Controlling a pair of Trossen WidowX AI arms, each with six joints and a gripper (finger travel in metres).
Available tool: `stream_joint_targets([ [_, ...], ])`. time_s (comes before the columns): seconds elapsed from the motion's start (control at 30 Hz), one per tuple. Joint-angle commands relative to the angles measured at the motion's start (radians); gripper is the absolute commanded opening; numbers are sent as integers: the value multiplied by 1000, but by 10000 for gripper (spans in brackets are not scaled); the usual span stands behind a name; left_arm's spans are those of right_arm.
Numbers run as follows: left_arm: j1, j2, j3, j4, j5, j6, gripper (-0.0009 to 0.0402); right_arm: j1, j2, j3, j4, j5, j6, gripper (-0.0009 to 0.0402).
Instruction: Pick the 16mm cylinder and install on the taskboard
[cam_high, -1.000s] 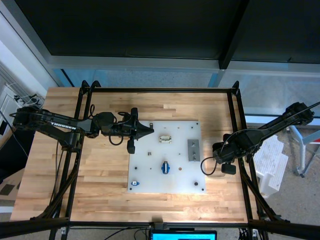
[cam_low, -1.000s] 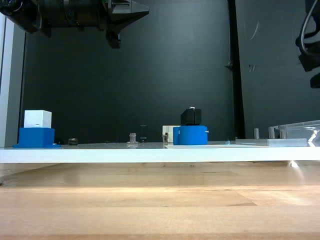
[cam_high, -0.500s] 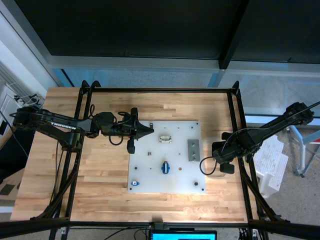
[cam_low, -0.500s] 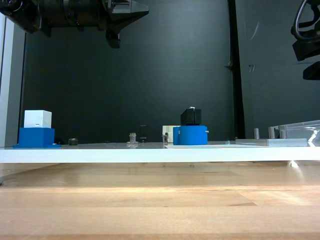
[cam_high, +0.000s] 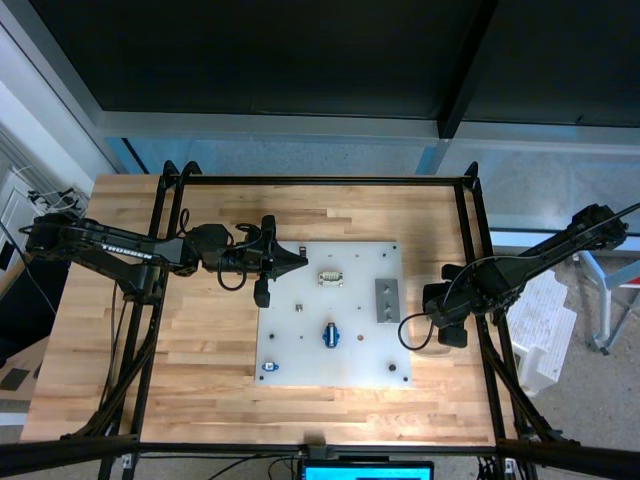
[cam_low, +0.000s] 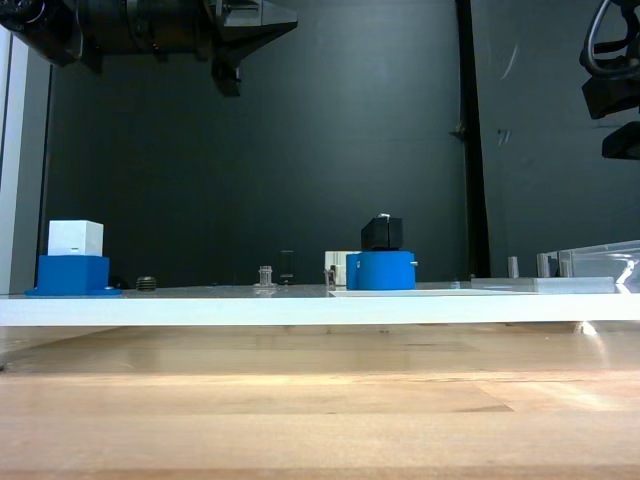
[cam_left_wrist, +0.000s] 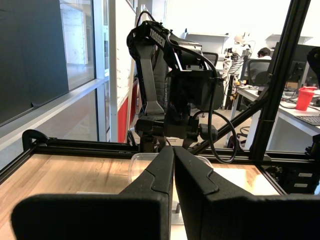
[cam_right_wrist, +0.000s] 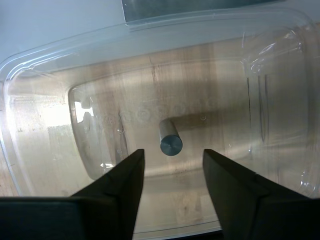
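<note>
Your right claw (cam_right_wrist: 172, 162) is wide open & holds nothing. It hangs just off the right edge of the taskboard (cam_high: 300, 340), over a clear tray (cam_right_wrist: 30, 60). The 16mm cylinder (cam_right_wrist: 169, 136) lies on its side in that tray, below & btwn the two fingers (cam_right_wrist: 125, 175), touching neither. Your left claw (cam_left_wrist: 173, 152) is pressed shut w/ nothing in it, up over the taskboard's far left corner.

high view even, bright | low view dark backdrop | left gripper (cam_left_wrist: 173, 148) backlit, dark | right gripper (cam_right_wrist: 172, 151) fingers (cam_right_wrist: 116, 195) blurred, clear tray (cam_right_wrist: 75, 111) glare
</note>
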Motion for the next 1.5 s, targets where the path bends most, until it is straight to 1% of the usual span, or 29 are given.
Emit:
stream_joint_targets([
  [0.03,0,0,0,0,0,0,0,1,0,-2,2,1,0,205],
  [0.13,0,0,0,0,0,0,0,2,0,-2,4,7,0,221],
  [0.23,0,0,0,0,0,0,0,2,0,-2,10,26,2,226],
  [0.27,0,0,0,0,0,0,0,2,0,-2,12,27,2,227],
  [0.43,0,0,0,0,0,0,0,5,1,-22,46,26,0,226],
  [1.03,0,0,0,0,0,0,0,13,1,-169,201,22,0,220],
  [1.3,0,0,0,0,0,0,0,14,1,-206,219,25,-1,207],
  [1.5,0,0,0,0,0,0,0,15,1,-209,263,25,-1,198],
])
